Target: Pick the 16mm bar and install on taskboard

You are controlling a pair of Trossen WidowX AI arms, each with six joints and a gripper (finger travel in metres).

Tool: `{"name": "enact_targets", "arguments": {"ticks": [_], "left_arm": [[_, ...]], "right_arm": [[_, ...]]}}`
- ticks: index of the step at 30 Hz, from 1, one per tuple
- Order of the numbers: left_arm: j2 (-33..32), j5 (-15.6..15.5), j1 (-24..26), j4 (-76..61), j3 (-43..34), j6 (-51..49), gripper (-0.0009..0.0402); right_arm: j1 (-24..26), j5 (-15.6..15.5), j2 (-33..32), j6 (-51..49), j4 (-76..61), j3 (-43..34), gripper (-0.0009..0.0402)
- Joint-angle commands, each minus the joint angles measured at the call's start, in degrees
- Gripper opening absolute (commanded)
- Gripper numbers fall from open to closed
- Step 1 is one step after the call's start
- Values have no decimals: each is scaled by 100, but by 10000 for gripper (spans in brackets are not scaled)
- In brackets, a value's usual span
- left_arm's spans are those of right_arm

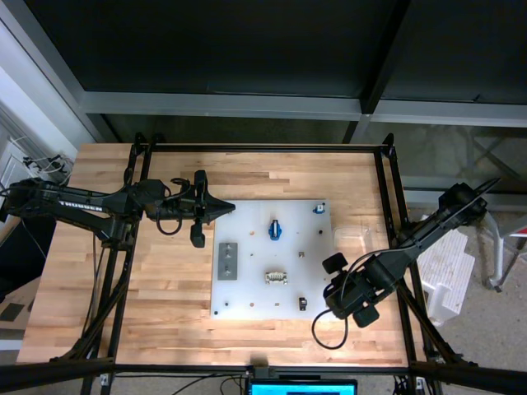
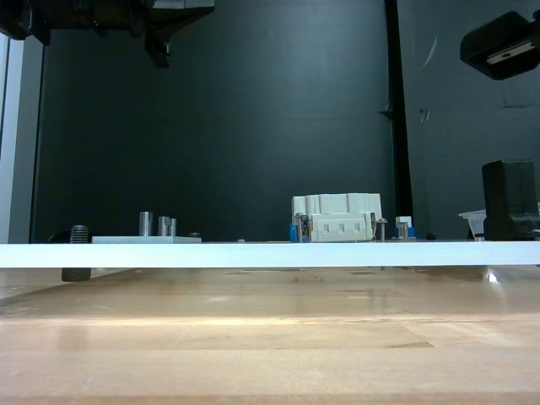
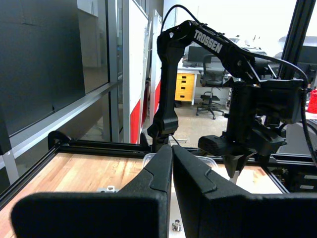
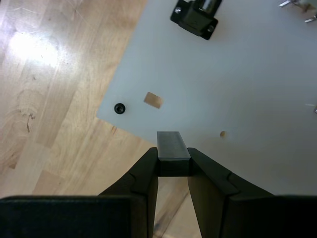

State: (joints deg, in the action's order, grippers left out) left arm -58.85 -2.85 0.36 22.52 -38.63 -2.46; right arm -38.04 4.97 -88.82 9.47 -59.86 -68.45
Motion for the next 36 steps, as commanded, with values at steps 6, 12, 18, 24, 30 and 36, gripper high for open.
{"name": "enact_targets", "arguments": {"ticks": [6, 12, 18, 24, 30, 36], "left_arm": [[-2, 0, 0, 2, 0, 0, 0], [-2, 0, 0, 4, 0, 0, 0], [-2, 0, 0, 2, 0, 0, 0], [-2, 0, 0, 0, 0, 0, 0], [-2, 0, 0, 0, 0, 0, 0], [-2, 0, -2, 2, 0, 0, 0]], "right_arm": [[-79, 4, -192, -20, 81, -79, 7], [-94, 2, -354, -164, 245, -94, 7], [-105, 0, -472, -302, 308, -122, 7], [-111, 0, -570, -417, 358, -116, 7], [-109, 0, -693, -560, 402, -114, 7], [-105, 2, -741, -612, 476, -96, 7]]}}
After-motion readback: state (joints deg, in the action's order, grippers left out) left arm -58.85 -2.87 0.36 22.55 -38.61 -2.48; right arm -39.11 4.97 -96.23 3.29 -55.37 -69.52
